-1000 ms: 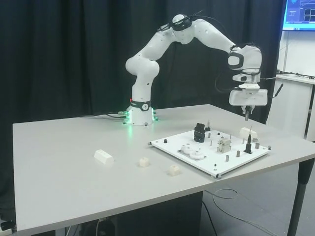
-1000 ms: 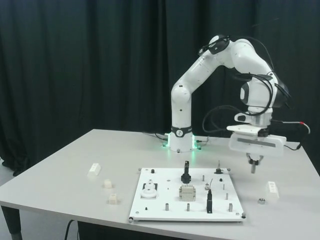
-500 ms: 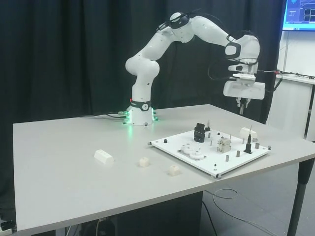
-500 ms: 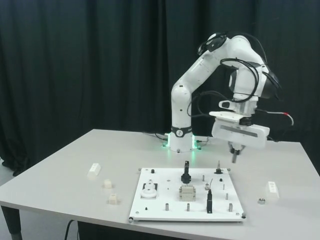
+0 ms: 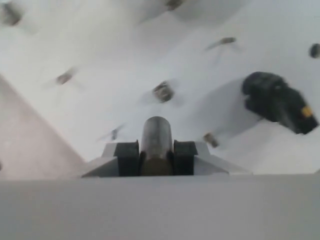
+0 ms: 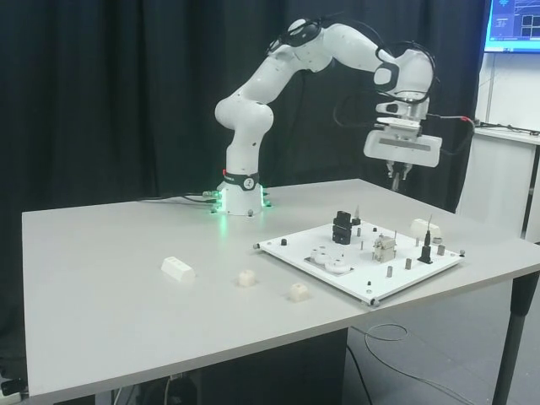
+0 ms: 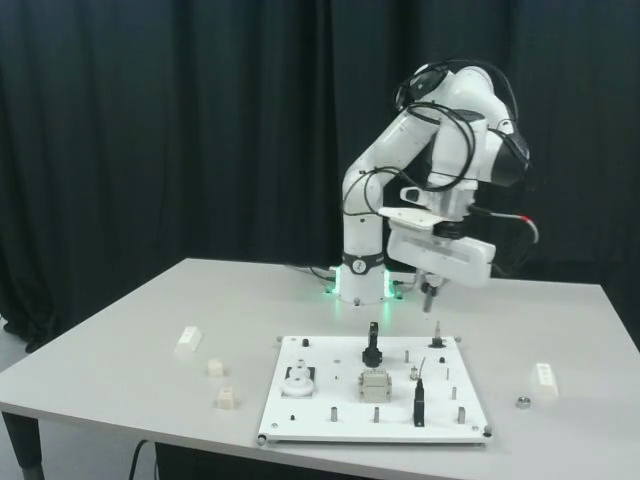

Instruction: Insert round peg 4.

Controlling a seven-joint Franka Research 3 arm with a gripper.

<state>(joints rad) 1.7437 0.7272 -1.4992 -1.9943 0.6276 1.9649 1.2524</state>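
Round grey metal peg (image 5: 156, 142) stands upright, clamped between the black fingers of the gripper (image 6: 395, 175), high in the right of the first room view above the white board (image 6: 291, 251) on the grey tabletop (image 6: 110, 245). Its axis points down; a black block (image 6: 342, 228) and small pins crowd the board below.

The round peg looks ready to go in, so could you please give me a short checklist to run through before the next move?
1. Round peg held between the fingers of the hand: ok.
2. Peg pointing down toward the white board: ok.
3. Hand raised above the board's parts: ok.
4. Hand above the board's far edge: ok.
5. Target hole picked out: cannot tell.
6. Peg lined up over its hole: cannot tell.
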